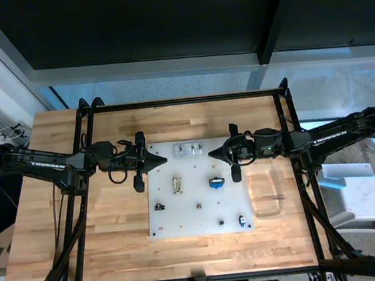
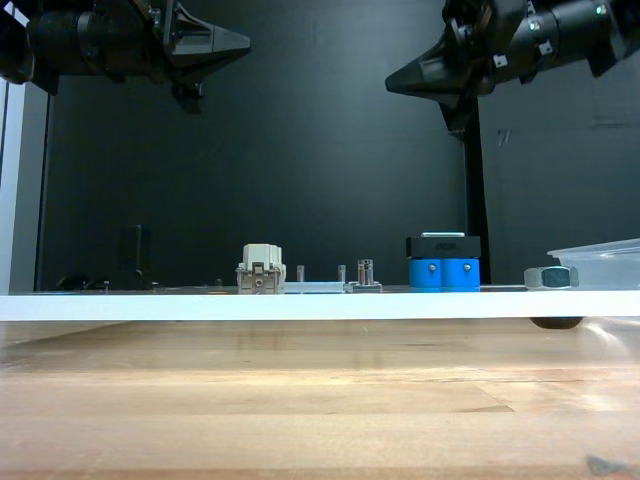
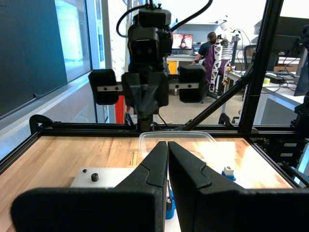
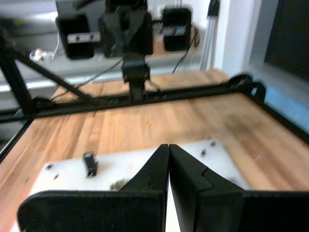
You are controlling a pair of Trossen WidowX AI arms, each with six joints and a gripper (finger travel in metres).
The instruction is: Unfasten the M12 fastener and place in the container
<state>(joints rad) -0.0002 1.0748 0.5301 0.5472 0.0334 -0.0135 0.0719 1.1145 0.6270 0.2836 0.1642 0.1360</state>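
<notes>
Nut (image 1: 223, 221) sits on its stud by the board's (image 1: 168, 216) near right corner. It's not in the tray (image 1: 267, 213), which lies on the counter (image 1: 117, 242) just off the board's right edge. Left hand (image 1: 165, 160) and right hand (image 1: 210, 153) hang high over the board's far edge, tips facing, both pressed together on nothing. Nut looks small, rigid, light and likely slick. It's threaded, so it won't lift until spun off. Pinch firmly across opposite sides from above. Right hand is nearer.
</notes>
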